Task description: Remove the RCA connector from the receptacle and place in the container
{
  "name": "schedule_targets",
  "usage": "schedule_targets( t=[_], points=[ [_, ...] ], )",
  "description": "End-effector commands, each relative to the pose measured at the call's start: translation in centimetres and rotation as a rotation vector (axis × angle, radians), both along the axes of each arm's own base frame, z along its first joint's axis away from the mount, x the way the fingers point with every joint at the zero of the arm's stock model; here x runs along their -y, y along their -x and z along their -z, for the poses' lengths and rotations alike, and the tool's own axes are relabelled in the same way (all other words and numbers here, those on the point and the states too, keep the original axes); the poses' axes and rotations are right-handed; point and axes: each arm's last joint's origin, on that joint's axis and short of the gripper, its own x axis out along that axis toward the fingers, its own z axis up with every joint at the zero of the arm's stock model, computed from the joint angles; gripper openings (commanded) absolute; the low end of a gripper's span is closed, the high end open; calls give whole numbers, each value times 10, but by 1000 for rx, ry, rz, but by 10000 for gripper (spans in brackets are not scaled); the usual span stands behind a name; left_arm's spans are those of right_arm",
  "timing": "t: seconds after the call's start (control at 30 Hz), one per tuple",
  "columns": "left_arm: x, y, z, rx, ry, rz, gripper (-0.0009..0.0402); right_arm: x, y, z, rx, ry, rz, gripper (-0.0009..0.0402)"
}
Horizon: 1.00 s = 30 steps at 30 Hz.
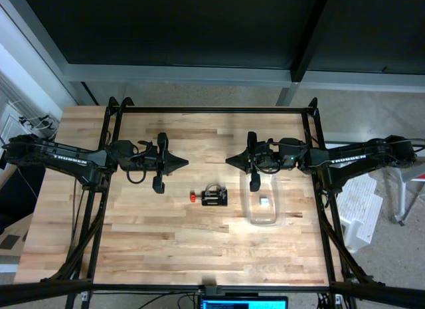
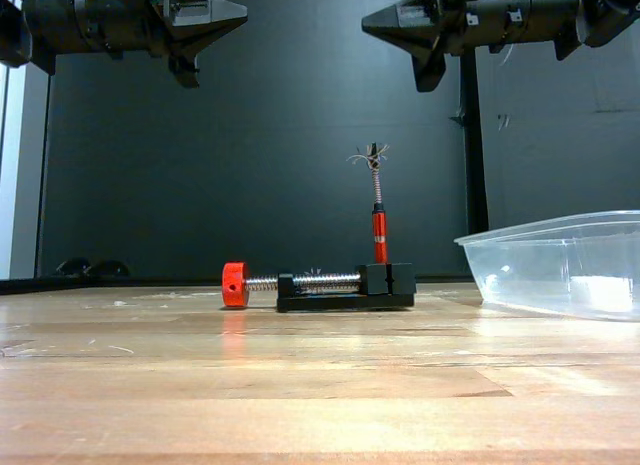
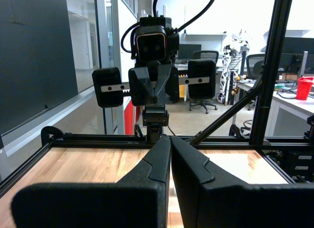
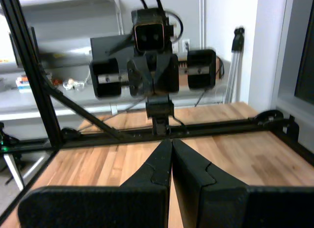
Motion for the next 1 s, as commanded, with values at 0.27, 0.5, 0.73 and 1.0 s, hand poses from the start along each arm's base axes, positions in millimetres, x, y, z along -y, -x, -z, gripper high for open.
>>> schedule_targets(
  t=[0.27,0.5,0.73,1.0],
  points=[
    [0,0,0,0,0,0,0,-10,-1,-23,-360,26,-42,0],
    [0,0,0,0,0,0,0,-17,0,-28,-612,56,-23,0],
    [0,0,0,0,0,0,0,-27,-18,-18,-827,78,-53,0],
    [0,0,0,0,0,0,0,-42,-43,0,-943,140,-50,12]
  ],
)
